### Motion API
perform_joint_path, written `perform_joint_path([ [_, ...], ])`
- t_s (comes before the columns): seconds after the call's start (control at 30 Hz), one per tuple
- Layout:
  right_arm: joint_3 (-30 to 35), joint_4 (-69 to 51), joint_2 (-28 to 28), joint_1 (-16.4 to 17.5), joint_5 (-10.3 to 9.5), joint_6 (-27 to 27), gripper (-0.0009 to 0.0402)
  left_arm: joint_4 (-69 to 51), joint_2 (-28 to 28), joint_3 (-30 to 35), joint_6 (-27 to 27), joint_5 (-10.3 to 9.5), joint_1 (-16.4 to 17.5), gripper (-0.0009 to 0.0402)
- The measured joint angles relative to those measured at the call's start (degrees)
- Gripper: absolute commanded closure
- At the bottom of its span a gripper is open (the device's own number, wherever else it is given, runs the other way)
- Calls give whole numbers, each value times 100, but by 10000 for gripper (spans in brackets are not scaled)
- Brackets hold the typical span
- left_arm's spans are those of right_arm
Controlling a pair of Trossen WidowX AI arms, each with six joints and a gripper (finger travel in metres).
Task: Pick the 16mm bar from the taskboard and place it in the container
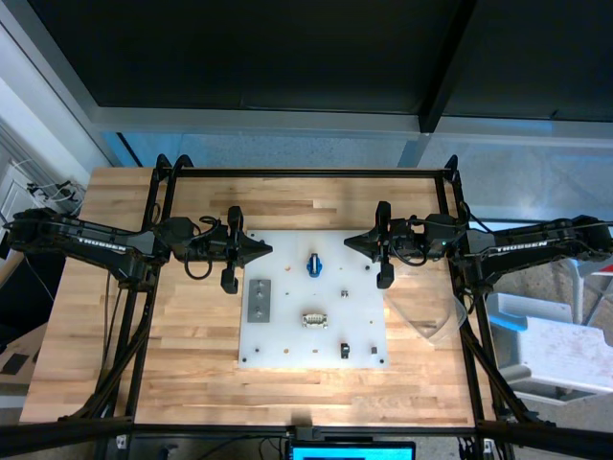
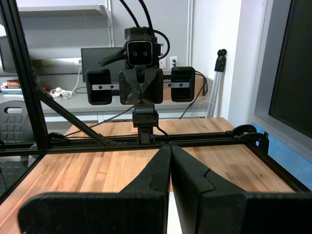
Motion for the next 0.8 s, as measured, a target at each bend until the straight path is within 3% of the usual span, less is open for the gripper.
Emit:
perform_joint_path([
  [0.5, 2, -39, -2, 0, -2, 129, 393, 0, 0, 2, 0, 2, -2, 393],
  [0.8, 728, -1845, -2, 9, 0, 221, 393, -2, 0, 2, 0, 2, -2, 393],
])
